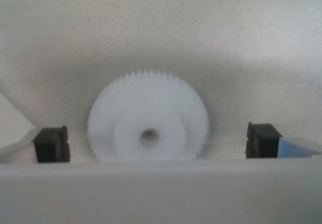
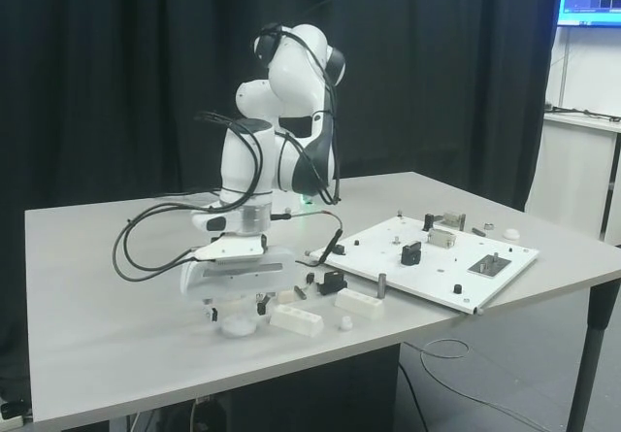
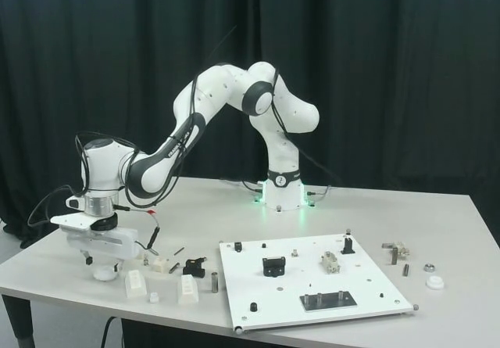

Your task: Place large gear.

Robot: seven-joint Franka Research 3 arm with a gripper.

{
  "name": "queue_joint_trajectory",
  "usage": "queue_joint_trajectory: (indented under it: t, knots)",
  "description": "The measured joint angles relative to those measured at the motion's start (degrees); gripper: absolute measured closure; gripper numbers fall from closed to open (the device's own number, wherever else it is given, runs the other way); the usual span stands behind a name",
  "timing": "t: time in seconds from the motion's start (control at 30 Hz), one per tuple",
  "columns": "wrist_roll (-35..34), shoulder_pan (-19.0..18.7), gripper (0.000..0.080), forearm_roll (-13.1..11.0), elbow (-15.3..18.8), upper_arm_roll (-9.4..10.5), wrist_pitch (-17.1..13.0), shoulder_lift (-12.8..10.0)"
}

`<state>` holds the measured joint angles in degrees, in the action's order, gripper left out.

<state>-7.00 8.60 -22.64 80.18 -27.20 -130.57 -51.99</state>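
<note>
Large gear (image 1: 148, 124) lies flat on the grey table (image 2: 97, 306) near its front edge, between the spread, empty fingers of the gripper (image 1: 156, 142). An off-centre close could nudge it sideways and spoil the grasp.

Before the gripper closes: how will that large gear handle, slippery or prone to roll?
The large gear lies flat on the table, so rolling is unlikely. It looks like stiff, light white plastic. Its toothed rim should give the open gripper decent purchase.
</note>
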Motion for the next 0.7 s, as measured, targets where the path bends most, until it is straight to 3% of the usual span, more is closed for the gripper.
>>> queue_joint_trajectory:
  t: [0.07, 0.1, 0.7]
  knots:
    - [0.04, 0.13, 0.0208, 0.0, -0.3, 0.0, 0.03, -0.05]
    - [0.09, 0.2, 0.0013, 0.0, -0.44, 0.0, 0.08, -0.05]
    - [1.22, 1.23, 0.0003, 0.01, -4.82, -0.32, 5.31, 0.01]
